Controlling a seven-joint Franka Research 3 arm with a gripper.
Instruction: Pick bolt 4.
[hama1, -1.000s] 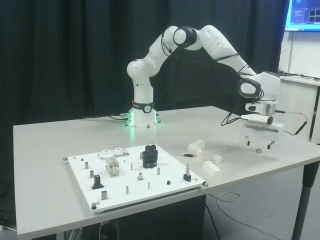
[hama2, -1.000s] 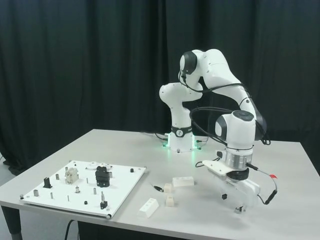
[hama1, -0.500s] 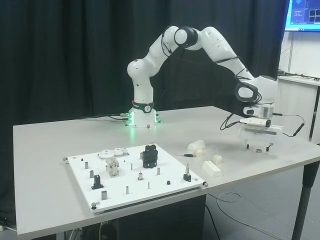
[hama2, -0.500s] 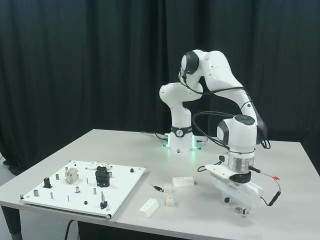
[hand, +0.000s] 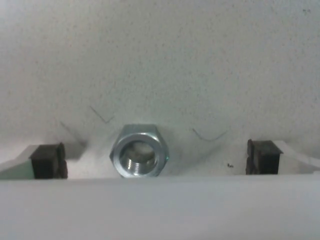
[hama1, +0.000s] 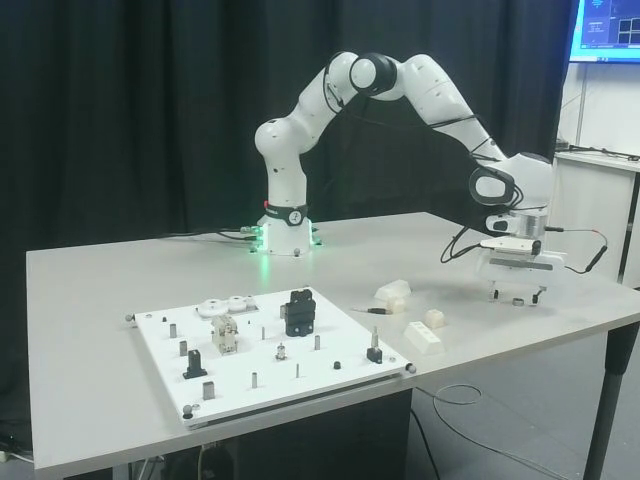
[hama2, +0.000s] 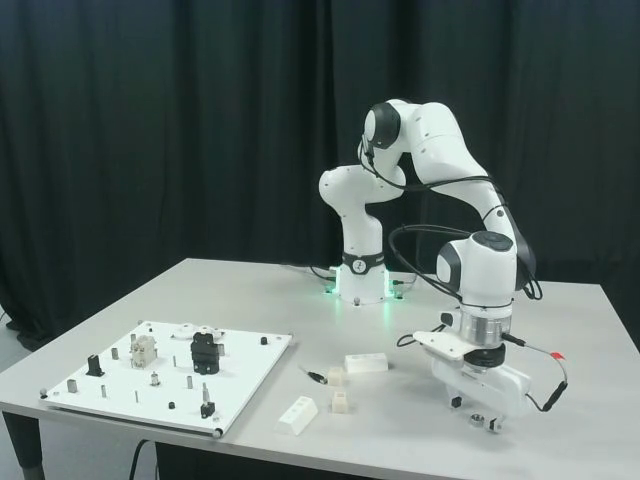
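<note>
Tool (hand: 155, 159): dropped all the way down to the bench over the last second; it was hanging clearly above the surface before, now the fingertips sit right at it; jaws are spread wide apart, nothing clamped yet; black pads (hand: 48, 161) visible on either side in the wrist view

Task part (hand: 139, 151): honestly looks like a grey hex nut with a threaded hole, not a bolt, but it's the thing the tool went for; lying flat on the bench between the two fingers, touching neither, a bit nearer one pad than the other; hasn't budged while the arm came down

What that means: approach looks done, I'd say; closing the fingers is the step left, then the lift; being off-centre, the part may slide a little as the jaws meet it

Bench (hama1: 90, 300): grey; tool (hama1: 516, 295) is over near the far right corner in the first room view

White blocks (hama2: 299, 414): a few loose ones between the tool and the board, well apart from the tool (hama2: 478, 415); same spots as before

White board (hama2: 250, 372): further off to the arm's side, with small black and grey fixtures standing on it; untouched

Arm base (hama2: 362, 285): green light glowing at the foot, black curtain behind
</note>
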